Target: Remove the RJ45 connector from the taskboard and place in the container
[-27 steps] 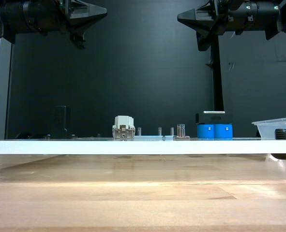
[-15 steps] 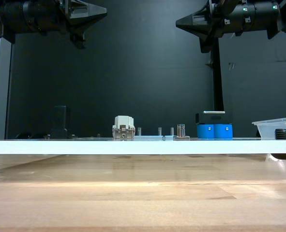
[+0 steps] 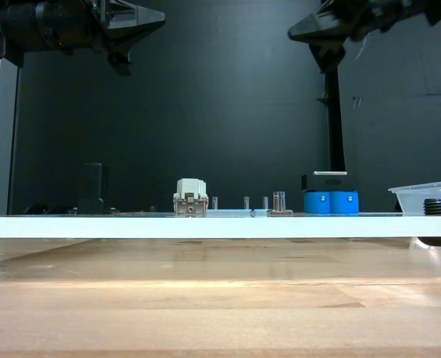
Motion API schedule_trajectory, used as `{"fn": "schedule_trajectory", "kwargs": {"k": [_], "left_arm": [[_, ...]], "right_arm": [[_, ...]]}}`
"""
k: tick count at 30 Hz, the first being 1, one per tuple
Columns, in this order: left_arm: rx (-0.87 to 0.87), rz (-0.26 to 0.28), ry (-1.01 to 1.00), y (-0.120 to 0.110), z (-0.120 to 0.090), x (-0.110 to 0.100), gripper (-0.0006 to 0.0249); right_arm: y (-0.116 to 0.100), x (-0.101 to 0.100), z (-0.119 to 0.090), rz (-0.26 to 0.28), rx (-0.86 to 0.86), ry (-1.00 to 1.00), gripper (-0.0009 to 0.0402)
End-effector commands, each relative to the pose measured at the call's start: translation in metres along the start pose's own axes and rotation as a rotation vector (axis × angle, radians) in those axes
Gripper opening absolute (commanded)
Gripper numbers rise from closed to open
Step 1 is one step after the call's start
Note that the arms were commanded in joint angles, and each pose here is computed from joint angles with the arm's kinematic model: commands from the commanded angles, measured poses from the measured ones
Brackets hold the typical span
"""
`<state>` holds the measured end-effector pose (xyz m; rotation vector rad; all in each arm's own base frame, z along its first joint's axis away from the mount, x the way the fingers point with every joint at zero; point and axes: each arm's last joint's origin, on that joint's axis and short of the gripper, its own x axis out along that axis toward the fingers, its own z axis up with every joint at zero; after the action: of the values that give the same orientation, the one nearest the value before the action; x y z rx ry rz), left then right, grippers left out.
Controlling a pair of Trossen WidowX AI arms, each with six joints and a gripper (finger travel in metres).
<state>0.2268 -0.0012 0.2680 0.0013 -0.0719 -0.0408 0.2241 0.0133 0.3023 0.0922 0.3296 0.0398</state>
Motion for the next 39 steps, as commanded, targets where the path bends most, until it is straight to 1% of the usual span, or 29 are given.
{"fn": "schedule_trajectory", "kwargs": {"k": [1,4,13,16,21,25,27,31,39], "left_arm": [[0.000,0.000,0.000,0.000,0.000,0.000,0.0000],[0.000,0.000,-0.001,0.000,0.000,0.000,0.0000],[0.000,0.000,-0.001,0.000,0.000,0.000,0.0000],[0.000,0.000,-0.001,0.000,0.000,0.000,0.0000],[0.000,0.000,-0.001,0.000,0.000,0.000,0.0000],[0.000,0.000,0.000,0.000,0.000,0.000,0.0000],[0.000,0.000,-0.001,0.000,0.000,0.000,0.0000],[0.000,0.000,0.000,0.000,0.000,0.000,0.0000],[0.000,0.000,0.000,0.000,0.000,0.000,0.0000]], "right_arm": [[0.013,-0.005,0.001,-0.015,-0.004,0.093,0.0000],[0.028,-0.012,0.002,-0.010,-0.007,0.171,0.0000],[0.062,-0.037,0.010,0.060,0.034,0.315,0.0000],[0.071,-0.044,0.009,0.063,0.044,0.362,0.0000],[0.087,-0.055,0.004,0.106,0.079,0.417,0.0000],[0.097,-0.064,0.000,0.120,0.100,0.460,0.0000],[0.101,-0.067,-0.001,0.120,0.106,0.495,0.0000],[0.110,-0.072,0.000,0.101,0.081,0.578,0.0000],[0.131,-0.072,0.014,0.033,-0.003,0.732,0.0000]]}}
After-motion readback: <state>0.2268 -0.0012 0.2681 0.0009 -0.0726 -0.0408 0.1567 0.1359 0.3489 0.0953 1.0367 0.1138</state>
